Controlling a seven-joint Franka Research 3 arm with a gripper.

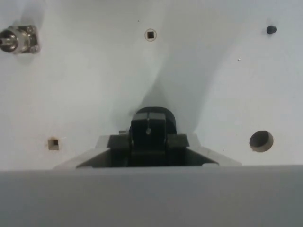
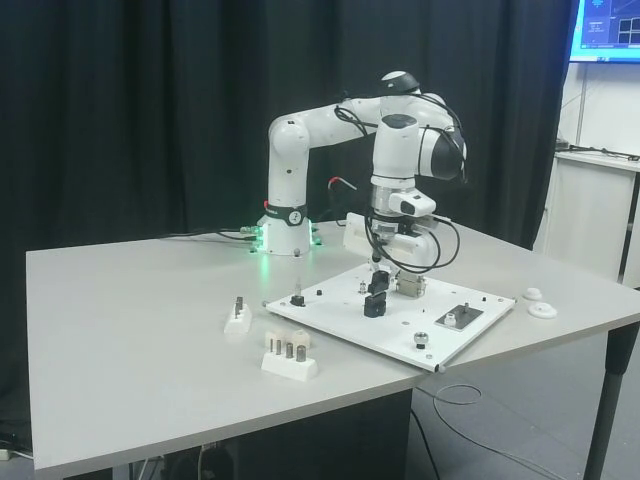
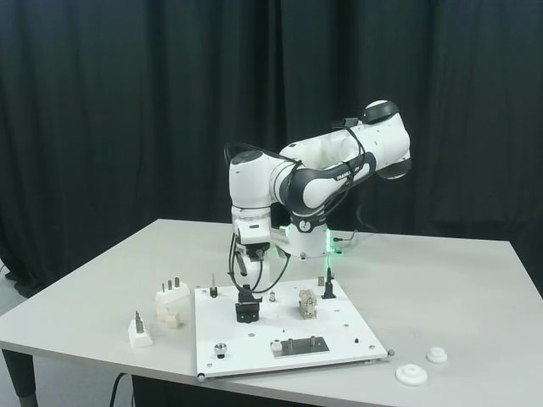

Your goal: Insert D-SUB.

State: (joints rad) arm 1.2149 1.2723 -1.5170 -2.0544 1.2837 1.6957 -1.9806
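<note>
The pincer [image 1: 149,142] clamps the black, blocky D-SUB plug [image 1: 150,124] (rounded back) low over the smooth white board [image 3: 339,343] on the grey table [image 2: 120,320].

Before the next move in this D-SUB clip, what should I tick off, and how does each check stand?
1. Gripper above the white board: ok.
2. Black connector between the fingers, seen from the wrist: ok.
3. Black connector low over the board: ok; contact cannot tell.
4. Connector lined up with its socket: cannot tell, socket hidden.
5. Round hole and metal fitting lie off to the sides of the connector: ok.
</note>
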